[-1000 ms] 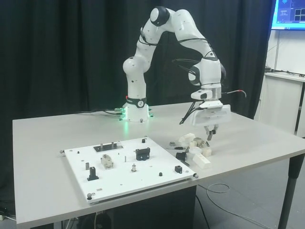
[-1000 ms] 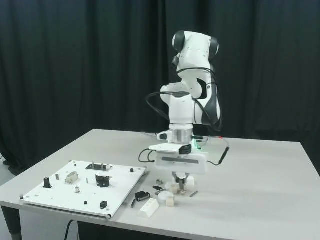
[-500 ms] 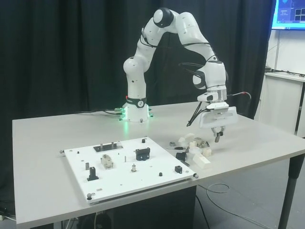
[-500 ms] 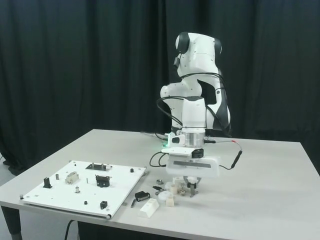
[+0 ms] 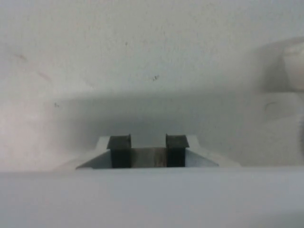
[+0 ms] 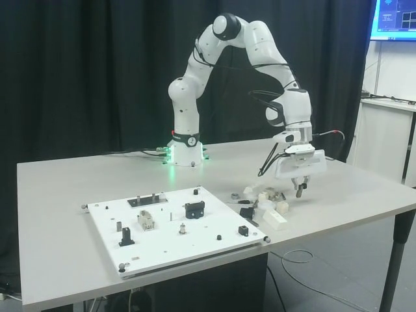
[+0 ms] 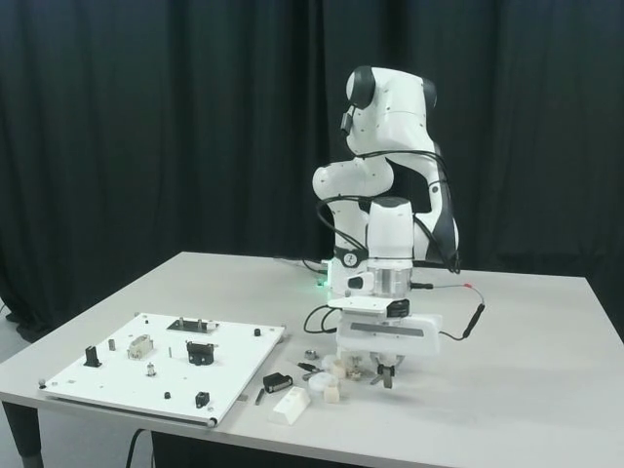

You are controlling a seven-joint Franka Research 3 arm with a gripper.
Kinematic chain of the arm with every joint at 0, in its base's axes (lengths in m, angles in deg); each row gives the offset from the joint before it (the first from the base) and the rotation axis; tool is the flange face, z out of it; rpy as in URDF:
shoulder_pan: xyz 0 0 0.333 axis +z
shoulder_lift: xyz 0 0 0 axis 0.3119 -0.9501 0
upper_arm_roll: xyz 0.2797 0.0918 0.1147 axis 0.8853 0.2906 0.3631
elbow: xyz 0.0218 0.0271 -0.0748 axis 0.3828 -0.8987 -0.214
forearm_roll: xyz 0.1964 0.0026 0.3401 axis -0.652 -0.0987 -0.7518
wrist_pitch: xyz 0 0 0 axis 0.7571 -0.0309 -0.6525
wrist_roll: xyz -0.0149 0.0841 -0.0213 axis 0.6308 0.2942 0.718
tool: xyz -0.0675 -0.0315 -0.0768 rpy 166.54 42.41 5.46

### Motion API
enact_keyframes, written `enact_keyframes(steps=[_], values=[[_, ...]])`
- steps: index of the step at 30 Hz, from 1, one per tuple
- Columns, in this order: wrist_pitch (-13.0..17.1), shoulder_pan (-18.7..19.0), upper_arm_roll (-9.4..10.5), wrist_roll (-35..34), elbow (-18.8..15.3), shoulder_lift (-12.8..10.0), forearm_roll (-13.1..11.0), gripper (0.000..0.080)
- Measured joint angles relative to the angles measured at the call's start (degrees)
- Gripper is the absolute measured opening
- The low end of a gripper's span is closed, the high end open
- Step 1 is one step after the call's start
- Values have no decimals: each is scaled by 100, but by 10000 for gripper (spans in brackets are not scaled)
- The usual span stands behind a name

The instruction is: Place square peg 3.

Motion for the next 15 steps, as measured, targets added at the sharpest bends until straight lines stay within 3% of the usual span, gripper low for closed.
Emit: enact_keyframes(steps=[4,5,10,11,15], values=[[3,0,34,0,-3,-30,0,152],[4,0,41,0,-3,-35,0,228],[5,0,62,0,-9,-46,0,228],[5,0,63,0,-9,-46,2,559],[5,2,64,0,-11,-45,20,559]])
